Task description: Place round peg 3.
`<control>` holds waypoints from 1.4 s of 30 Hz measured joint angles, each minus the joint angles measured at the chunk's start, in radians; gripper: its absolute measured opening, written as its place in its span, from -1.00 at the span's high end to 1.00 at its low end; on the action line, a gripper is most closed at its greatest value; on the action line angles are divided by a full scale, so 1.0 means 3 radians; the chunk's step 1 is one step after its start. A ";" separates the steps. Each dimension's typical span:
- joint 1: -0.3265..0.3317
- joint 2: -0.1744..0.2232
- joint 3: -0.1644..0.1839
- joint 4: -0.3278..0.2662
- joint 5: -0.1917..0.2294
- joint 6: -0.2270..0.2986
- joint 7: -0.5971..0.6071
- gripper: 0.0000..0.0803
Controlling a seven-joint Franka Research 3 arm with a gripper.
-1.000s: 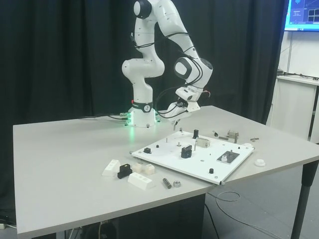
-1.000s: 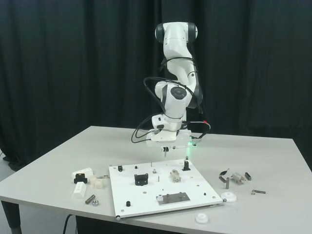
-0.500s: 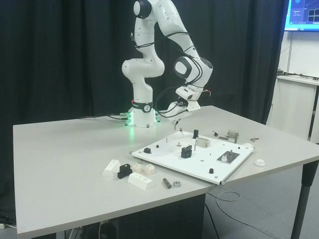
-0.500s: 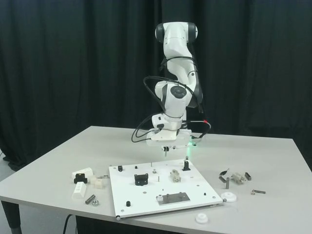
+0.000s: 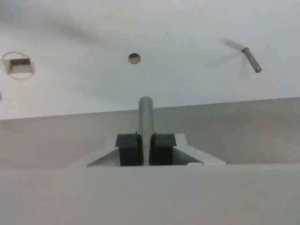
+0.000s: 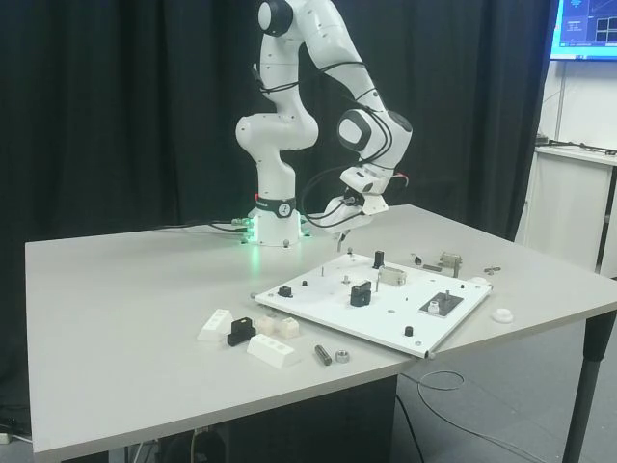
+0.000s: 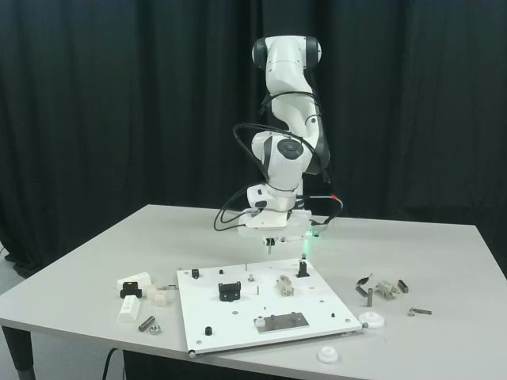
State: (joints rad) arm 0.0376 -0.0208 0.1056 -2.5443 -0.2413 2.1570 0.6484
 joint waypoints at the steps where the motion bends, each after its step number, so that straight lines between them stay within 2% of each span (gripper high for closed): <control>1: 0.0000 0.0000 0.0001 0.0001 0.0000 0.0000 0.0000 0.83; 15: 0.0000 -0.0009 0.0009 0.0009 0.0007 0.0002 0.0000 0.83; 20: 0.0003 -0.0013 0.0018 0.0013 0.0049 0.0017 0.0000 0.83; 32: 0.0165 -0.0054 0.0094 0.0044 0.0360 0.0074 0.0081 0.83; 42: 0.0410 -0.0114 0.0265 0.0090 0.0498 0.0130 0.0433 0.83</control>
State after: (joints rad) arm 0.1606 -0.0550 0.1850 -2.5171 -0.0919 2.1962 0.7784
